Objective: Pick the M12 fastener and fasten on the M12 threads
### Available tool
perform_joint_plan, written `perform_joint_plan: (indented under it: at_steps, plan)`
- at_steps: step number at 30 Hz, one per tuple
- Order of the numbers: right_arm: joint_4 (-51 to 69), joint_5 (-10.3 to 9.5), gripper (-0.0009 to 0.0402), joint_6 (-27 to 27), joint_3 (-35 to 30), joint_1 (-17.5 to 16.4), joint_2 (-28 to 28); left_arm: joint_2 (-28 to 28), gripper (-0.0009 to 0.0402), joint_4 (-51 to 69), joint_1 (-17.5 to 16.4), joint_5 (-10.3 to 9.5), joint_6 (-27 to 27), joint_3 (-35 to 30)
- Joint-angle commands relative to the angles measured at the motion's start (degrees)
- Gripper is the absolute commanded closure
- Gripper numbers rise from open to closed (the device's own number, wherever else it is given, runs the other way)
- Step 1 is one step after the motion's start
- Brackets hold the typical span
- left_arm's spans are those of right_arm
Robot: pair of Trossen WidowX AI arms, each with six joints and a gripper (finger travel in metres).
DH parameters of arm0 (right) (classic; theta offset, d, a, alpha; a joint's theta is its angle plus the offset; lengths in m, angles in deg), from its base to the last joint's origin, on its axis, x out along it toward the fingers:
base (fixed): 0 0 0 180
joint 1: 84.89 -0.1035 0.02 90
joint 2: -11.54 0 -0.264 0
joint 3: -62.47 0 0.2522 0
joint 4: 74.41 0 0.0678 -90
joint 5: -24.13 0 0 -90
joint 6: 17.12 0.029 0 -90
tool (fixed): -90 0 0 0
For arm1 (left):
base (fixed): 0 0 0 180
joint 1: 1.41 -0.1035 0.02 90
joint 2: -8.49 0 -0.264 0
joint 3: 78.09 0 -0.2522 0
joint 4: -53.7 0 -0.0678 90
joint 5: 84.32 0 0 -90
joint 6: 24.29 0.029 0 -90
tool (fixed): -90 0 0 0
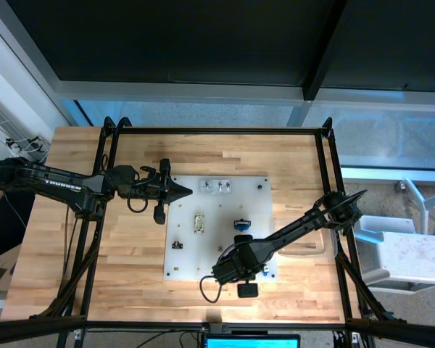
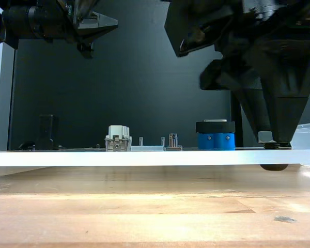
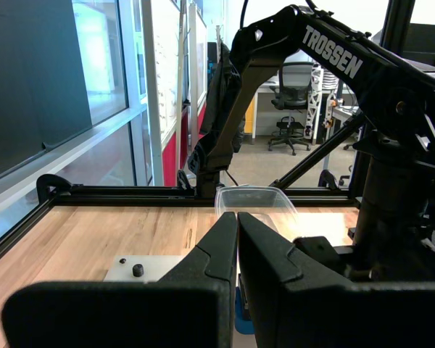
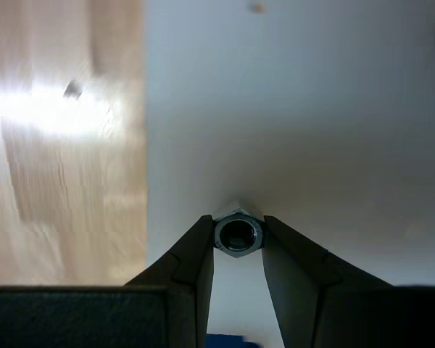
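Shiny metal nut (image 4: 238,235), matt board (image 4: 312,109), wooden table (image 4: 58,181)

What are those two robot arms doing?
The right hand is down at the white board's near right edge, pinching a small silver nut between its fingertips. I can't tell if the nut is screwed onto anything yet. The left hand hangs shut and empty above the board's far left edge.

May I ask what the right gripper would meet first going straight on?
Likely the white board just below: the right gripper, shut on the nut, points down at its near edge. The left gripper hovers over the board's left.
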Motion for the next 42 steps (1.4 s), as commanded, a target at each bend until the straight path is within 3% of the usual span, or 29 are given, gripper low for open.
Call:
perform_joint_plan:
  at_steps: [1, 6, 14, 20, 30, 37, 42]
  plan:
    - [0.02, 0.15, 0.0354, 9.97, 0.0, 0.0, 0.02, 0.02, 0.0393, -0.02, -0.02, 0.02, 0.02, -0.02]
    - [0.39, 0.17, 0.0354, 26.08, 0.0, 0.0, 0.02, 0.02, 0.0393, -0.02, 0.0, 0.02, 0.02, -0.02]
    - [0.37, 0.17, 0.0354, 37.9, 0.0, 0.02, 0.02, 0.02, 0.0393, -0.02, -0.02, 0.02, 0.02, -0.02]
    - [0.35, 0.2, 0.0354, 56.15, 0.0, 0.02, 0.02, 0.02, 0.0393, -0.02, 0.0, 0.02, 0.02, -0.02]
    - [0.37, 0.22, 0.0354, 80.85, 0.0, 0.0, 0.02, 0.02, 0.0393, -0.02, 0.0, 0.02, 0.02, -0.02]
    - [0.35, 0.24, 0.0354, 94.73, 0.0, 0.0, 0.02, 0.02, 0.0393, -0.02, 0.0, 0.02, 0.02, -0.02]
    - [0.35, 0.22, 0.0354, 108.74, 0.0, 0.0, 0.02, 0.02, 0.0393, -0.02, -0.02, 0.02, 0.02, -0.02]
